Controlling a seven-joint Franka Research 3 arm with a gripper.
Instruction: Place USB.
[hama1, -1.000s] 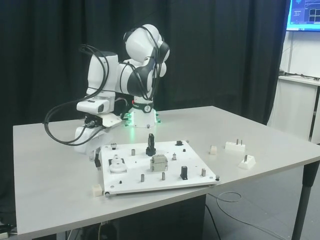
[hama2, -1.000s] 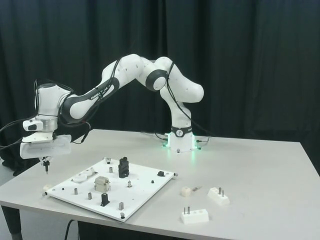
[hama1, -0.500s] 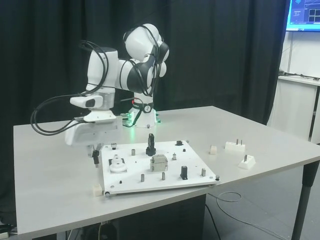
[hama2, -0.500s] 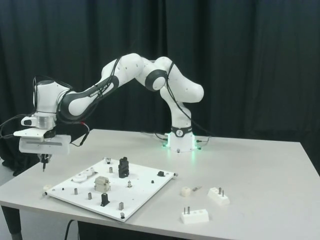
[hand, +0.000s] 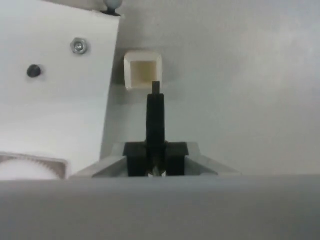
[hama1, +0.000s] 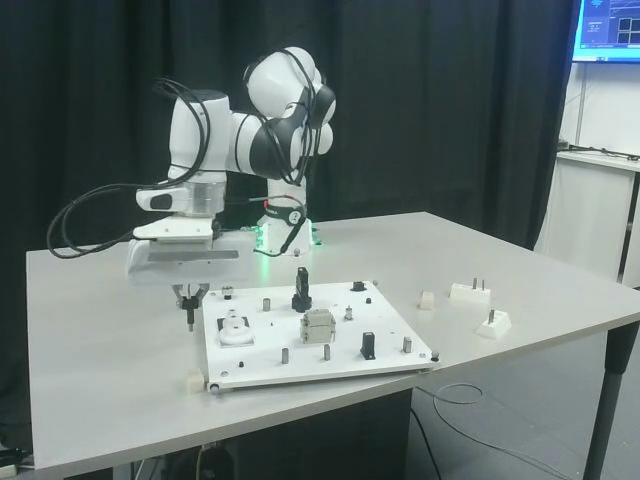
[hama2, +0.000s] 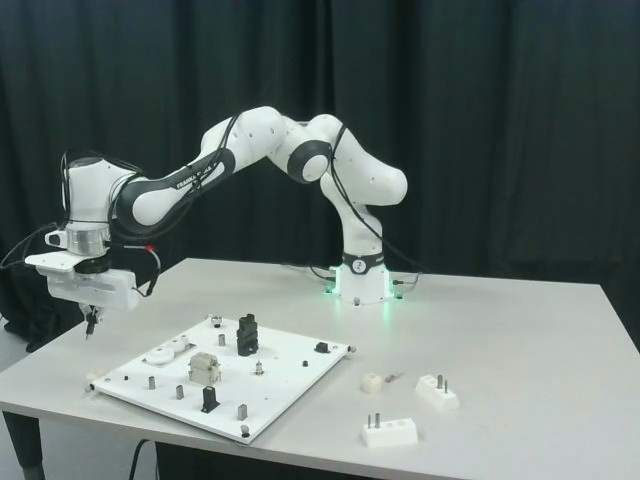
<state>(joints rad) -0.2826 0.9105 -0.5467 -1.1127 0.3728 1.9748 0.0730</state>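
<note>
End effector (hand: 155, 167): clamped on black USB (hand: 155, 116), stick pointing down, held in air above grey tabletop (hama1: 100, 330) just off white board (hama1: 310, 345) edge (near the board's corner). Small white socket block (hand: 143, 69): on tabletop beside that corner, hollow facing up, directly below USB tip in wrist view. White arm (hama2: 250, 150): stretched over tabletop from base at far edge.
</note>
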